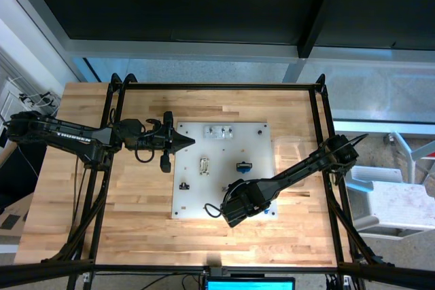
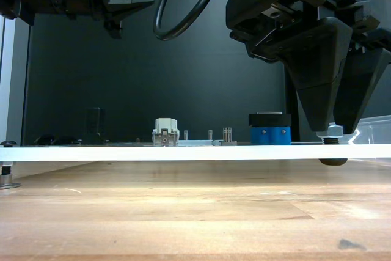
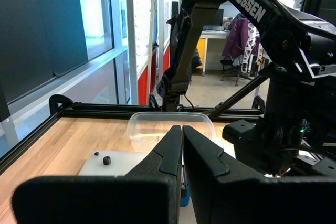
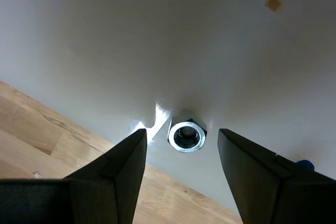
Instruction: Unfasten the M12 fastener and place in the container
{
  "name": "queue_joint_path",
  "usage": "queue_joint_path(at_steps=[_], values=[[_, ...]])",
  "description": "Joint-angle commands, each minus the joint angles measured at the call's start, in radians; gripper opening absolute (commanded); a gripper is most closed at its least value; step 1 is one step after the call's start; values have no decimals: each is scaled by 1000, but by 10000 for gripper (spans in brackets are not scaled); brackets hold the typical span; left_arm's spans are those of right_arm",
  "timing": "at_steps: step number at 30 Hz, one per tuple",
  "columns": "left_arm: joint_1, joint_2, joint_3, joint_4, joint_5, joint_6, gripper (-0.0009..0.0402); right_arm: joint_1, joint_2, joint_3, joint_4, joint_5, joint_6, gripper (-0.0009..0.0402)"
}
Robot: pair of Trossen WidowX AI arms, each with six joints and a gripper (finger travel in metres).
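1. Near right edge of the white board [image 1: 204, 198]: the right gripper [image 2: 335, 131] points straight down over the black stud [image 2: 333, 141].
2. M12 nut [image 4: 187, 136], silver and hex-sided, sits on its stud. The low view shows it on top, with a sliver of dark stud between nut and board.
3. Right fingers [image 4: 123, 156] stand narrowly apart, one on each side of the nut. The wrist view shows a gap of bare board on both sides, so neither pad touches it.
4. Nut is hidden in the high view under the right gripper's body.
5. Container [image 1: 289, 151], a clear tub, lies on the wood just beside the board's right edge, far of the stud. Nothing can be seen inside it.
6. Left gripper [image 1: 187, 142] hangs raised over the board's far left edge, pointing right. Its fingers are closed together to a thin slit and hold nothing.
7. Mid-board: a blue connector [image 2: 269, 131], and left of it a cream connector [image 2: 165, 132], both apart from the grippers.
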Motion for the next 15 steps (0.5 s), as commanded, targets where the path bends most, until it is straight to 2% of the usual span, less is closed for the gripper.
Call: queue_joint_path(at_steps=[1,15], values=[[0,0,0,0,0,0,0,-3,0,0,0,1,2,174],[0,0,0,0,0,0,0,-7,0,-15,11,-2,1,167]])
